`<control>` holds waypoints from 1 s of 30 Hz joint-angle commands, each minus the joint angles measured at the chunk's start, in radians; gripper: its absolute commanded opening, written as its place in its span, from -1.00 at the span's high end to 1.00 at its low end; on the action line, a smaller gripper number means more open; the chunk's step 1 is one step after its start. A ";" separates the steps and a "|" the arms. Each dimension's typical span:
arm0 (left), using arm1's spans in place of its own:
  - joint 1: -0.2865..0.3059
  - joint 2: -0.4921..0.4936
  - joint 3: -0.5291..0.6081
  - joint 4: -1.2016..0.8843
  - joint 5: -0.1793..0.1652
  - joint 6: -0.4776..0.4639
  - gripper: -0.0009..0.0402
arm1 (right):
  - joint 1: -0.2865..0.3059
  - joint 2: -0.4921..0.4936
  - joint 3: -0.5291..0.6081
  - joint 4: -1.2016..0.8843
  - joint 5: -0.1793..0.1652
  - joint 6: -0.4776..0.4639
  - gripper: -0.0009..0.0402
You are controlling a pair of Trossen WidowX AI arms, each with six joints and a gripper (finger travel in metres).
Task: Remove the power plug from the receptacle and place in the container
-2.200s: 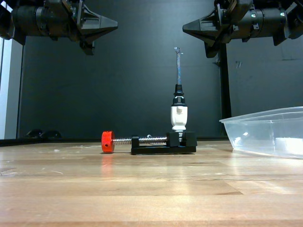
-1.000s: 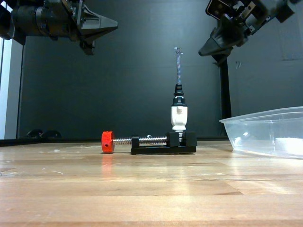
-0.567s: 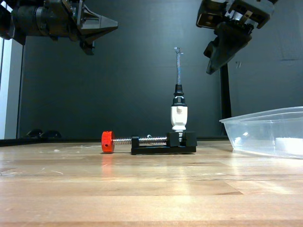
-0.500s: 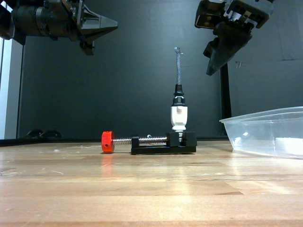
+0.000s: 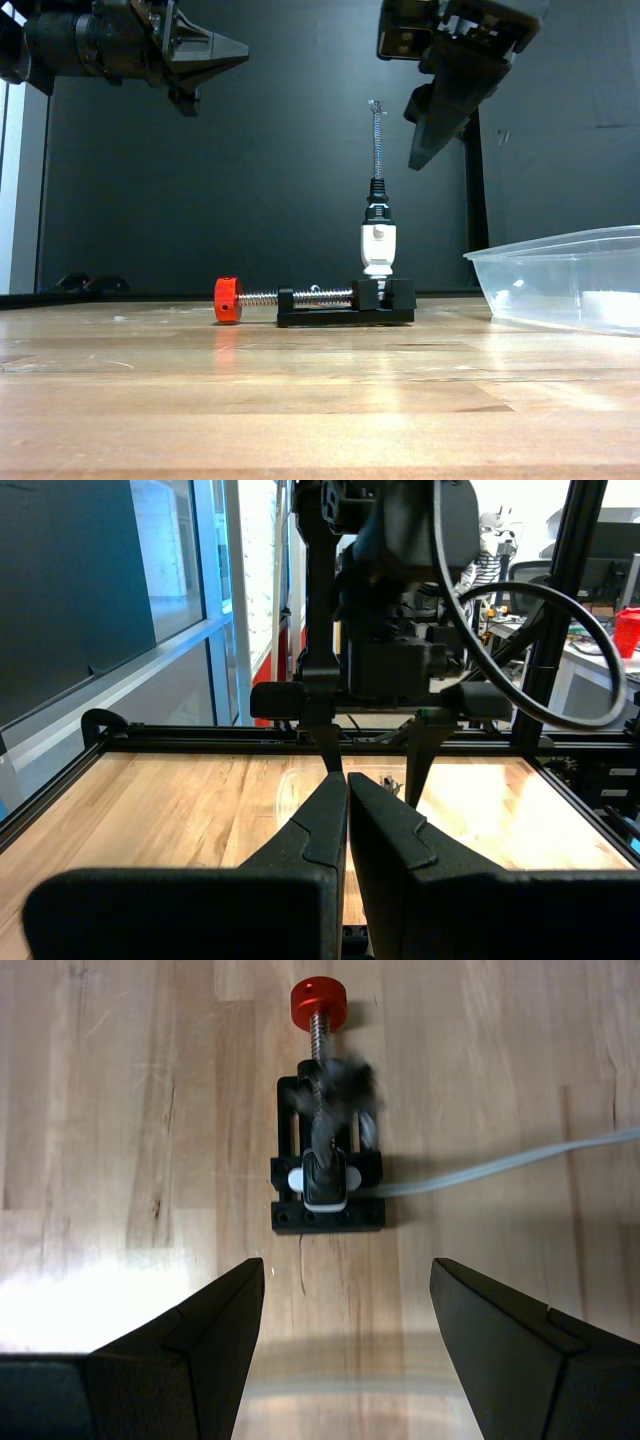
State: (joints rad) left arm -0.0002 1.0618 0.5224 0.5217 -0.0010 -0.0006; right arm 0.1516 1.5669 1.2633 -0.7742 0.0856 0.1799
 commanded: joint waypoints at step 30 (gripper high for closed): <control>0.000 0.000 0.000 0.000 0.000 0.000 0.96 | 0.004 0.208 0.091 0.070 0.029 0.021 -0.17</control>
State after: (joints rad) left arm -0.0002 1.0618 0.5224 0.5209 -0.0010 -0.0002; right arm 0.1555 1.7752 1.3582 -0.7033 0.1127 0.2008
